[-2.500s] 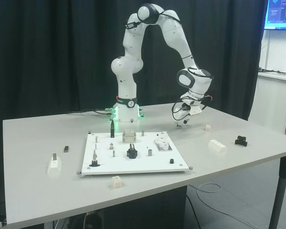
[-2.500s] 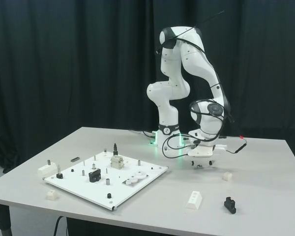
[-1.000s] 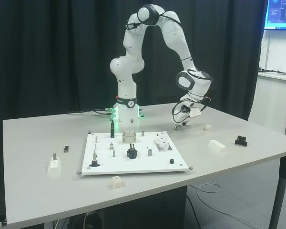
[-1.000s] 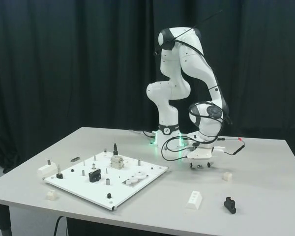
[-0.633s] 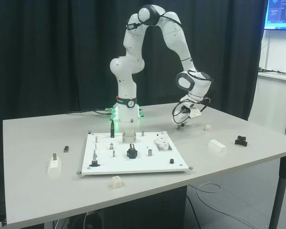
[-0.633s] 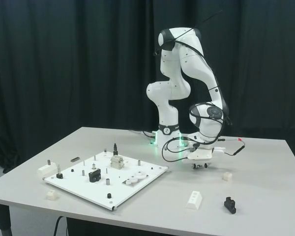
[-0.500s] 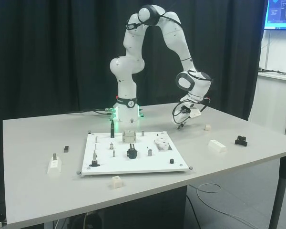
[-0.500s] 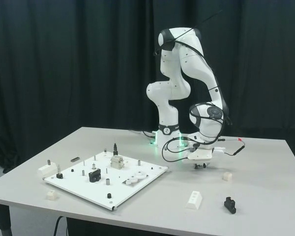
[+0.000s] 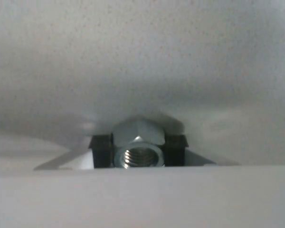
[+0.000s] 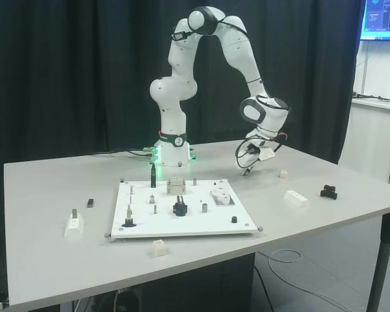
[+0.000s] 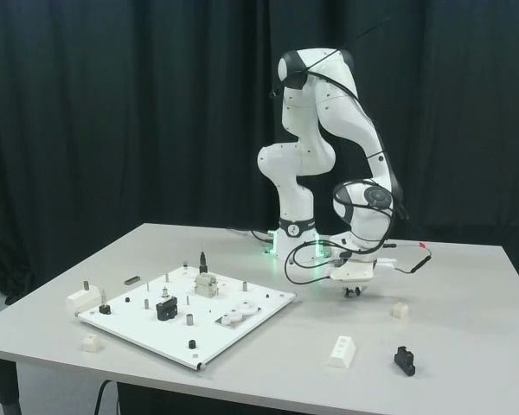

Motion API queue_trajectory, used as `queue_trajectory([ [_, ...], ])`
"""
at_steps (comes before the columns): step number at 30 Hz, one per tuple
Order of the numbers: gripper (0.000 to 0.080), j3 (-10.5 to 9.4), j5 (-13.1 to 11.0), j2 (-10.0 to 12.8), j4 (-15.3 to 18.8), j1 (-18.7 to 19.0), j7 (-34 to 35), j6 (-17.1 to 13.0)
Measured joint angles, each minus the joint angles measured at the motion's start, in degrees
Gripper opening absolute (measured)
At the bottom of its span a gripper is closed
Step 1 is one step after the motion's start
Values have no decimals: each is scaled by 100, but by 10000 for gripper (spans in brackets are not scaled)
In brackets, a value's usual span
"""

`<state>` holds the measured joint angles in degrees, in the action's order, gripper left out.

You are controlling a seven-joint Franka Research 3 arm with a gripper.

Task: Pick bolt 4.

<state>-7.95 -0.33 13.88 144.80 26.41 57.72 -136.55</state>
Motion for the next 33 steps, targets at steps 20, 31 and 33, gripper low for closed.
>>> queue_trajectory([
  [20,225,-5,-16,-754,-177,-224,-102,876],
  [31,225,4,-39,-919,-176,-293,-121,987],
  [33,225,7,-39,-928,-176,-297,-134,989],
])
